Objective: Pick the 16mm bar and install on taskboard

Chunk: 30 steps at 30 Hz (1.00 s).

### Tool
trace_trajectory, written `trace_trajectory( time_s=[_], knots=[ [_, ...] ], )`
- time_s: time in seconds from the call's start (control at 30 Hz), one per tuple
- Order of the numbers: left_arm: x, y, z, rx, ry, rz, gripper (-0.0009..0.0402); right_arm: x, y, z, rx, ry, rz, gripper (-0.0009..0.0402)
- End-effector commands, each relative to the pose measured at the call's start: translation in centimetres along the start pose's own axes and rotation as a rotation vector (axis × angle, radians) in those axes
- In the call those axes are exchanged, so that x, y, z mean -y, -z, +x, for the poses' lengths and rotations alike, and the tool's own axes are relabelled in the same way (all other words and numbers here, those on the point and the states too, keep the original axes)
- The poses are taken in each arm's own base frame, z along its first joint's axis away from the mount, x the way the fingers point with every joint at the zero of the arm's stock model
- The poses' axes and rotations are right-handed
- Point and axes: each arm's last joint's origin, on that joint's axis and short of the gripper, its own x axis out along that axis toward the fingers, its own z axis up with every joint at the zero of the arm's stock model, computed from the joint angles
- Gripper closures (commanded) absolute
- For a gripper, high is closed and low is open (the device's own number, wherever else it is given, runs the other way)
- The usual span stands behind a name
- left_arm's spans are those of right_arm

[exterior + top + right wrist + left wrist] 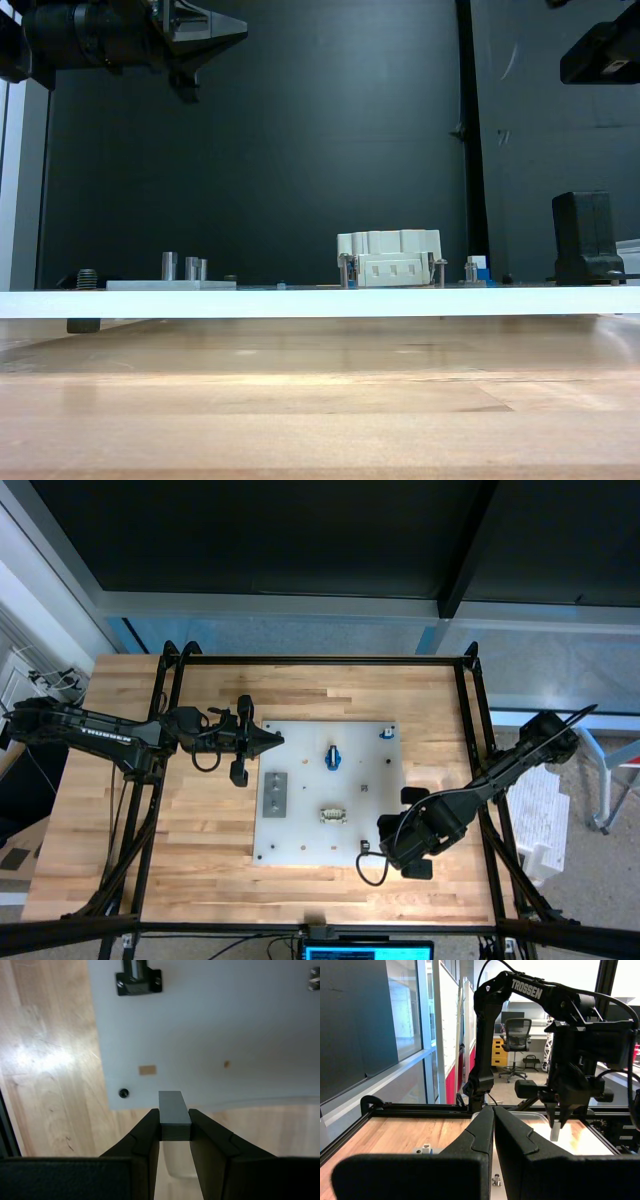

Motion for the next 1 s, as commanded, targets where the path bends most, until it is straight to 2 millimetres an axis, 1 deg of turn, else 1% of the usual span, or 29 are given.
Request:
trace_trajectory(
  time_s=[0.03,0.7,1.0],
  knots=[
    [0.0,0.0,0.0,0.001,0.000,0.000,0.0393,-0.5,-0.1,0.6,-0.005,0.002,-0.003,0.0389],
    [0.0,0.0,0.0,0.001,0.000,0.000,0.0393,-1.5,-1.0,2.7,0.000,0.031,-0.018,0.0389],
    [0.0,0.0,0.0,0.001,0.000,0.000,0.0393,-1.5,-0.9,2.8,-0.005,0.034,-0.022,0.0389]
  ],
)
